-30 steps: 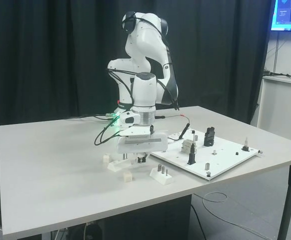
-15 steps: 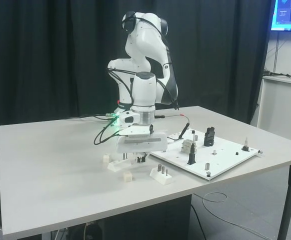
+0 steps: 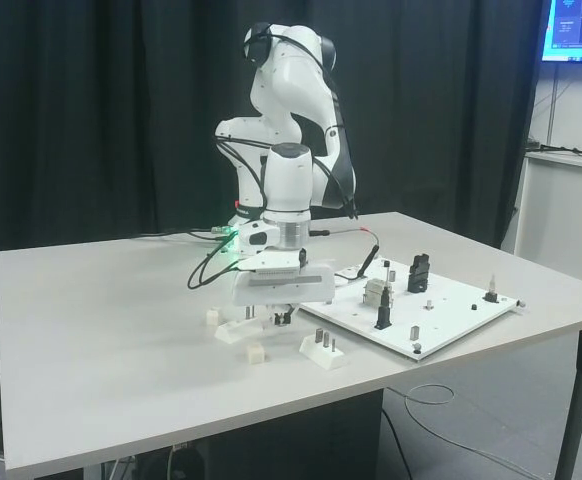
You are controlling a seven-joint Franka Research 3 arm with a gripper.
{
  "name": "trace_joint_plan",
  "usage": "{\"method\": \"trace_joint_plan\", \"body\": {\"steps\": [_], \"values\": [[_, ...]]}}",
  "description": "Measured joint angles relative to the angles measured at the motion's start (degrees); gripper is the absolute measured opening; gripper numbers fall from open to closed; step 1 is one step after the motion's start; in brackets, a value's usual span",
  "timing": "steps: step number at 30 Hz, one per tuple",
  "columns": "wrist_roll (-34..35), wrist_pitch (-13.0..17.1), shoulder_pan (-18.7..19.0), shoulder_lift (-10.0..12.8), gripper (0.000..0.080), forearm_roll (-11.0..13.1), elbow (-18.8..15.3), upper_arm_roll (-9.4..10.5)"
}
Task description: Insert BNC.
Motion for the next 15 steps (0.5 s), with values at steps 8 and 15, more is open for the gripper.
{"method": "trace_joint_plan", "body": {"steps": [8, 15], "values": [[0.00, 0.00, 0.02, -0.10, 0.0124, 0.00, 0.09, -0.01], [0.01, -0.02, 0.73, -0.43, 0.0124, 0.05, 0.11, 0.03]]}}
